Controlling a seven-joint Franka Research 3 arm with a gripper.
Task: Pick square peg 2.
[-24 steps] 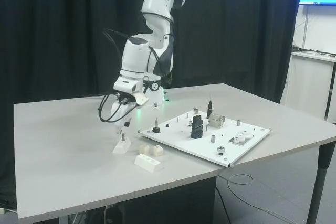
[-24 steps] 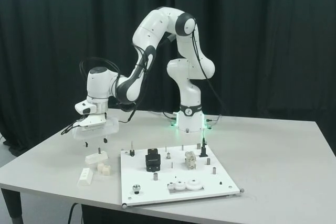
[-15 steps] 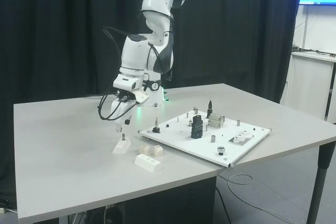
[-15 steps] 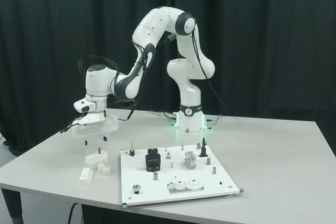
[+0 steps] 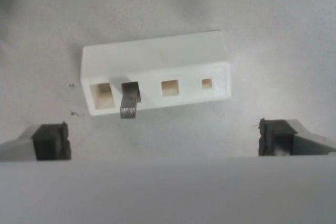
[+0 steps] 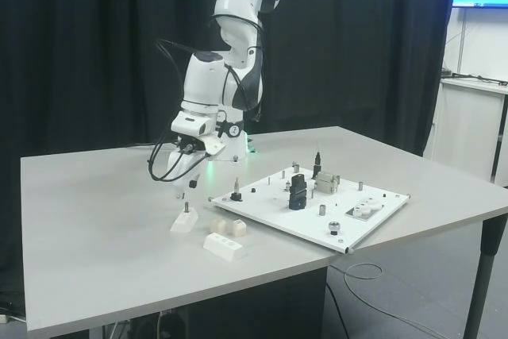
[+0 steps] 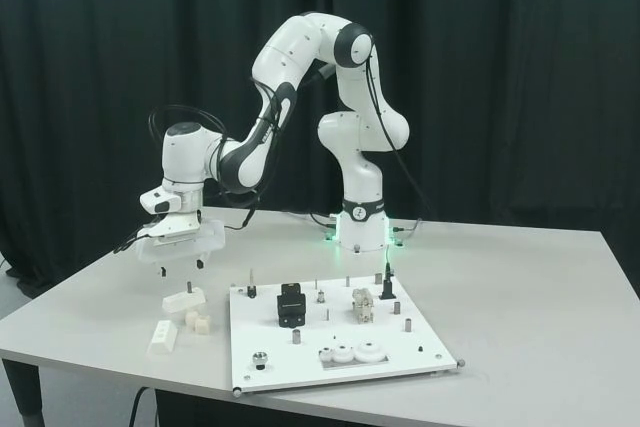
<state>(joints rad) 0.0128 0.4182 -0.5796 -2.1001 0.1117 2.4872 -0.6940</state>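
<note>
Wrist view shows you the gripper (image 5: 163, 140) spread wide and empty, one black fingertip pad (image 5: 51, 141) at about 8 o'clock and the other at about 4 o'clock, with bare grey table (image 5: 273, 19) between them. Your target, the square peg (image 5: 128, 100), stands in the second of four square sockets of the white peg holder (image 5: 157, 66), at roughly 11 o'clock from the midpoint of the fingers. The holder keeps the peg upright with its top clear of the block, so that the fingers can close on its flat sides from above; the wide spread looks like preparation for that. The other three sockets appear vacant.

From the first room view, the gripper (image 6: 189, 188) hangs above the holder (image 6: 184, 221), apart from it, and the peg (image 6: 186, 206) is only a small dark stub there. You should note that the wrist body blocks the lower band of the wrist picture. Whether this peg is number 2 cannot be confirmed; no marking shows. The white assembly board (image 6: 317, 204) lies near, at 3 o'clock from the holder.
</note>
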